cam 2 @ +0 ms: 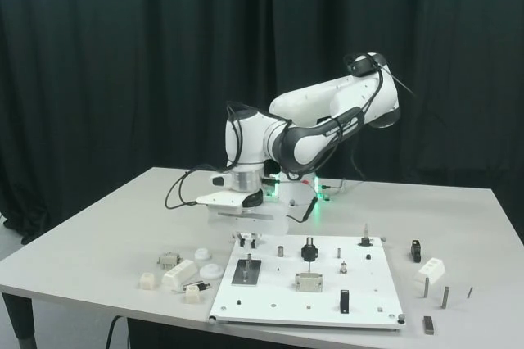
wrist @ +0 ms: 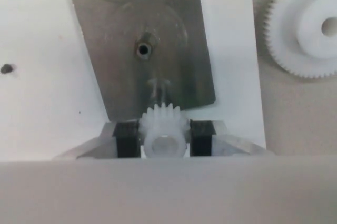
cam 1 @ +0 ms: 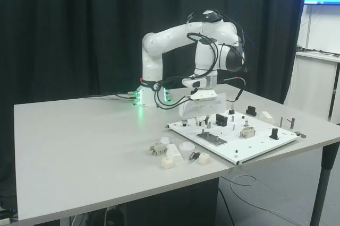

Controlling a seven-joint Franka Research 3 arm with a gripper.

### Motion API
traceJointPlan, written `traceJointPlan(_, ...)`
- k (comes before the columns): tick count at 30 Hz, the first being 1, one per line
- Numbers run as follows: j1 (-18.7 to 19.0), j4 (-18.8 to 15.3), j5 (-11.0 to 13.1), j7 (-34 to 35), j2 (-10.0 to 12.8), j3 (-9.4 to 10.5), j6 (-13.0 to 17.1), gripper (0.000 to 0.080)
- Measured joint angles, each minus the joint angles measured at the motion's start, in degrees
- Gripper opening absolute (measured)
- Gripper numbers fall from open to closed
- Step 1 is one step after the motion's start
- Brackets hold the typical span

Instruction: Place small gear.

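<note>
Looking past the fingertips, the wrist view alone shows the gear [wrist: 163,132] — white, toothed, with a hollow hub facing the camera — clamped between the black pads [wrist: 126,139] of the gripper [wrist: 164,139]. Its bore axis runs along the fingers, down toward the grey plate [wrist: 158,34] and its hole [wrist: 143,50]. Both room views show only the arm [cam 1: 175,40] over the white board [cam 2: 327,304] — gear hidden.

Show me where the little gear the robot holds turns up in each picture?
Wrist view: small gear sits centre, pinched between the black fingers, above the grey plate.
First room view: too small to tell; the gripper hangs over the plate.
Second room view: just a white speck at the gripper.
Shared landmark: the grey plate.
</note>
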Motion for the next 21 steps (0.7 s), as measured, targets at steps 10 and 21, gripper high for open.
traceJointPlan(10,0.0,0.1,-0.2,0.0,0.0,-0.43,-0.2,0.0199)
traceJointPlan(21,0.0,0.2,-1.0,0.0,0.0,-0.79,-0.2,0.0199)
